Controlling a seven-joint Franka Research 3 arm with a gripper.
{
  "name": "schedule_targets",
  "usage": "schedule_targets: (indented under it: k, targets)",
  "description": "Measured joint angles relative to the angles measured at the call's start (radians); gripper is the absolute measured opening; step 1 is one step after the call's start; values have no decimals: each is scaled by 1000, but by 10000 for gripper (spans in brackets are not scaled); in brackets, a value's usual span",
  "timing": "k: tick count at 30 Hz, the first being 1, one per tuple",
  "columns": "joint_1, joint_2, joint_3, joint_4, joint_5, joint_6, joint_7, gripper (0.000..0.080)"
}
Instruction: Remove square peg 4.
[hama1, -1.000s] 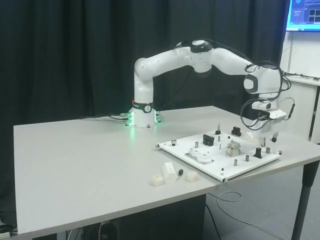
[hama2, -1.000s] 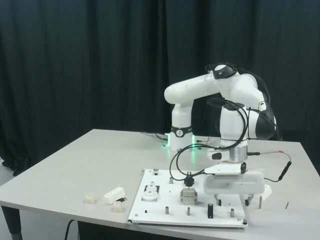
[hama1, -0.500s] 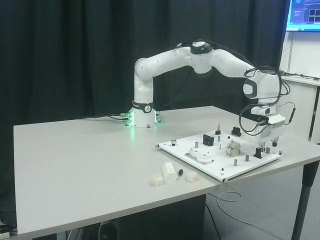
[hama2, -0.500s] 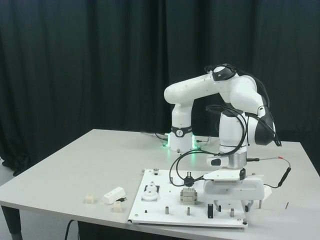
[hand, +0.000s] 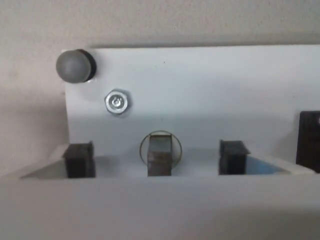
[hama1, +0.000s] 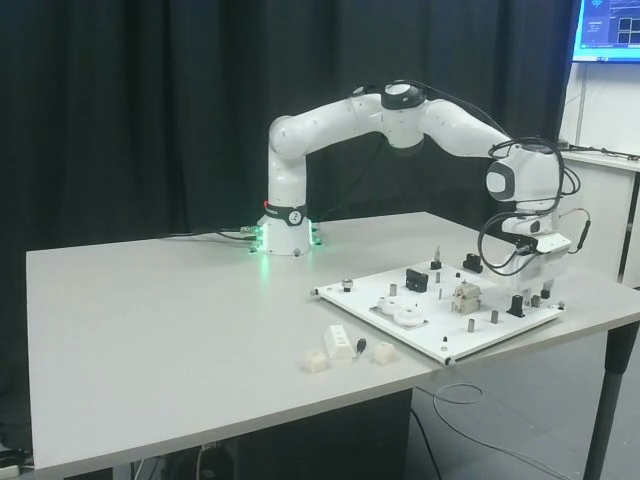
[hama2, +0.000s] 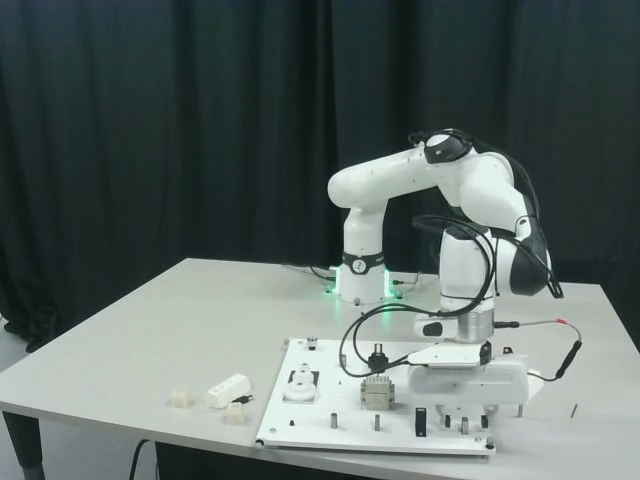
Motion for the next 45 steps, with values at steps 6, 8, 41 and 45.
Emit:
schedule_targets:
  k: [6, 8, 41, 45]
  targets:
    - [0, 0, 9, 2, -10, 18, 0, 517]
    - [0, 0, 12, 3, -16, 22, 0, 355]
    - [6, 16, 7, 8, -79, 15, 41, 97]
    - [5, 24, 6, 8, -87, 9, 42, 97]
